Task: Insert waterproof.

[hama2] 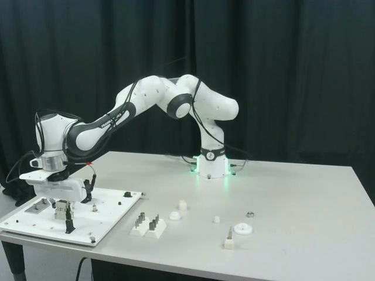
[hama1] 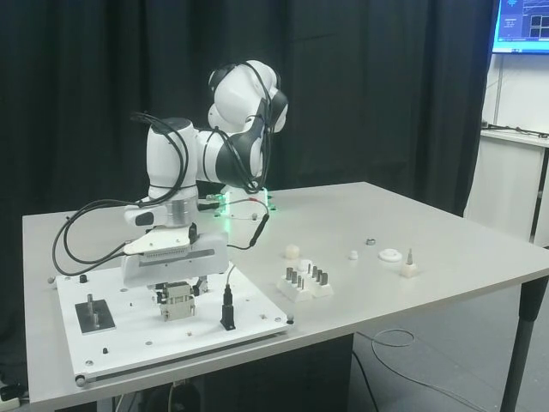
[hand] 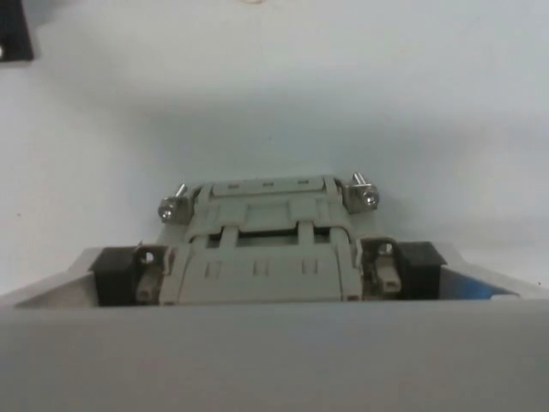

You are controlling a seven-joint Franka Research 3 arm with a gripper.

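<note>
Grey table [hama1: 446,232] bears a white board [hama1: 257,319], black curtains [hama1: 386,86] behind.

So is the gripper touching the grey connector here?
Touching: in the wrist view the gripper has a fingertip pressed against each side of the grey connector.

White arm [hama2: 146,96], grey connector [hand: 266,249]

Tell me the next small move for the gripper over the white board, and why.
Probably a slow, straight descent. The gripper holds the grey waterproof connector between its black fingers, and in the first room view the connector sits low over the white board. Whether it is already seated cannot be told, so ease down gently without sideways shifts.
</note>
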